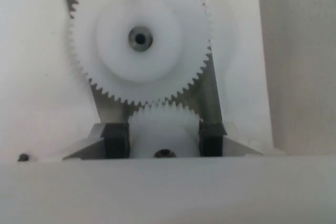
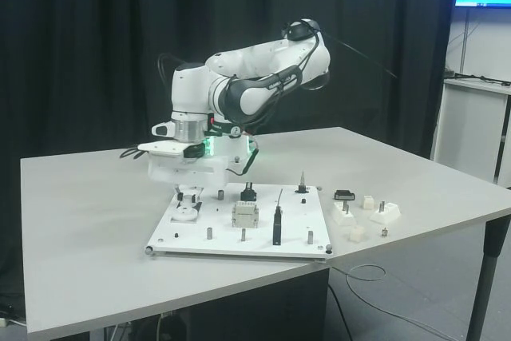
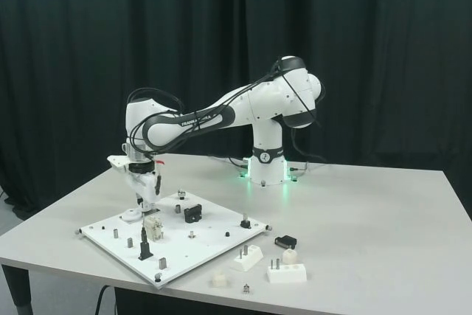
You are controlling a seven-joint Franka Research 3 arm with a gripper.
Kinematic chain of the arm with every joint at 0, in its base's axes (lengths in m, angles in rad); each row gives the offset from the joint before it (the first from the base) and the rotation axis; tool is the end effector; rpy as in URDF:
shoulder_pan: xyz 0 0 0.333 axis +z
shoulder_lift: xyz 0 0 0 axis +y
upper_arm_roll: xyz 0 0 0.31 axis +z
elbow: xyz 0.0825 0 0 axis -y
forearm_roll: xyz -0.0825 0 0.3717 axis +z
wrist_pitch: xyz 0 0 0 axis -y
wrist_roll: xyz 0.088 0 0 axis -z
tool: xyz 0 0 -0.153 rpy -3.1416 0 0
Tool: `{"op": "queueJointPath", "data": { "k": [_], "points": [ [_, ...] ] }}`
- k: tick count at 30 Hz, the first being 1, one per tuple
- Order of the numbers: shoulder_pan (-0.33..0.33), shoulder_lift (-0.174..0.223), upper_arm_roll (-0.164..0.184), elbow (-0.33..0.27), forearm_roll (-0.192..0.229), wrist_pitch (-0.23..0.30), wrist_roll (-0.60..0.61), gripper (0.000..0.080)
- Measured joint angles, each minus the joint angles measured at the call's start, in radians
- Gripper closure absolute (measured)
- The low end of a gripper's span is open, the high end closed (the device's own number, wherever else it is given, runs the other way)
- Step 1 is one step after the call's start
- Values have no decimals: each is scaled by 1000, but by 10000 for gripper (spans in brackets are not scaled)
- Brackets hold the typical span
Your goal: Insert medium gear.
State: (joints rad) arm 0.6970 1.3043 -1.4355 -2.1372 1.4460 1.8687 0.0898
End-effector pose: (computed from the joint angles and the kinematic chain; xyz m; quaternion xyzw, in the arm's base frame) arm 0.4453 -0.3057 0.1742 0.7312 -0.6816 0.0272 0.0007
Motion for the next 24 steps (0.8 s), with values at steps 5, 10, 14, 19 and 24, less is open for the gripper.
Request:
{"op": "queueJointPath", "data": {
  "k": [5,10,14,19,24],
  "points": [
    [-1,0,0,0,0,0,65,519],
    [-2,0,1,0,0,1,108,519],
    [-2,1,1,0,-1,1,104,519],
    [-2,2,3,2,-1,2,5,519],
    [-1,2,4,3,-1,1,-128,519]
  ]
}}
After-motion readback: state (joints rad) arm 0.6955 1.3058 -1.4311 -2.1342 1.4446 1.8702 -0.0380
